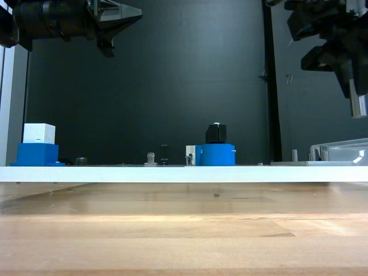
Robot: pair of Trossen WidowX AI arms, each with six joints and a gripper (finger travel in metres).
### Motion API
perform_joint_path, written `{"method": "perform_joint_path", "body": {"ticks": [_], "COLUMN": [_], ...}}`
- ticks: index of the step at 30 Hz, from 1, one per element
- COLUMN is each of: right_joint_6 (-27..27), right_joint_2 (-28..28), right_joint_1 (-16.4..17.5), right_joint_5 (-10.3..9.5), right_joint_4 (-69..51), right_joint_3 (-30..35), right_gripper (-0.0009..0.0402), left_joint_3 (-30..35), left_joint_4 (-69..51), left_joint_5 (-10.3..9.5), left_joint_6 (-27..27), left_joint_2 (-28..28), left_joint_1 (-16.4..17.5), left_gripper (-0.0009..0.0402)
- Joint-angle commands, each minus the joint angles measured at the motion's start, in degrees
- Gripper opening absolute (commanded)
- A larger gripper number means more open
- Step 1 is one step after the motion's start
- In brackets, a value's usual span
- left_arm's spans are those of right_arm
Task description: Pick the 16mm cylinder and place it in the taskboard
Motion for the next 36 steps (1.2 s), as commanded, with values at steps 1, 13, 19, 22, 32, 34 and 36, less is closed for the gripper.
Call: {"method": "perform_joint_path", "body": {"ticks": [1,13,19,22,32,34,36], "right_joint_6": [0.0,0.0,-0.5,-0.7,-0.9,-0.9,-1.2], "right_joint_2": [2.1,8.9,12.2,13.9,18.1,18.5,18.9], "right_joint_1": [0.0,0.0,0.0,0.0,0.0,0.0,0.0], "right_joint_5": [0.02,0.04,0.22,0.24,0.20,0.15,0.15], "right_joint_4": [0.5,1.2,1.6,1.7,2.7,3.1,3.5], "right_joint_3": [1.7,7.8,10.8,12.5,16.2,16.5,16.7], "right_gripper": [0.0059,0.0059,0.0059,0.0059,0.0059,0.0059,0.0059], "left_joint_3": [0.0,0.0,0.0,0.0,0.0,0.0,0.0], "left_joint_4": [0.0,0.0,0.0,0.0,0.0,0.0,0.0], "left_joint_5": [0.00,0.00,0.00,0.00,0.00,0.00,0.00], "left_joint_6": [0.0,0.0,0.0,0.0,0.0,0.0,0.0], "left_joint_2": [0.0,0.0,0.0,0.0,0.0,0.0,0.0], "left_joint_1": [0.0,0.0,0.0,0.0,0.0,0.0,0.0], "left_gripper": [0.0000,0.0000,0.0000,0.0000,0.0000,0.0000,0.0000]}}
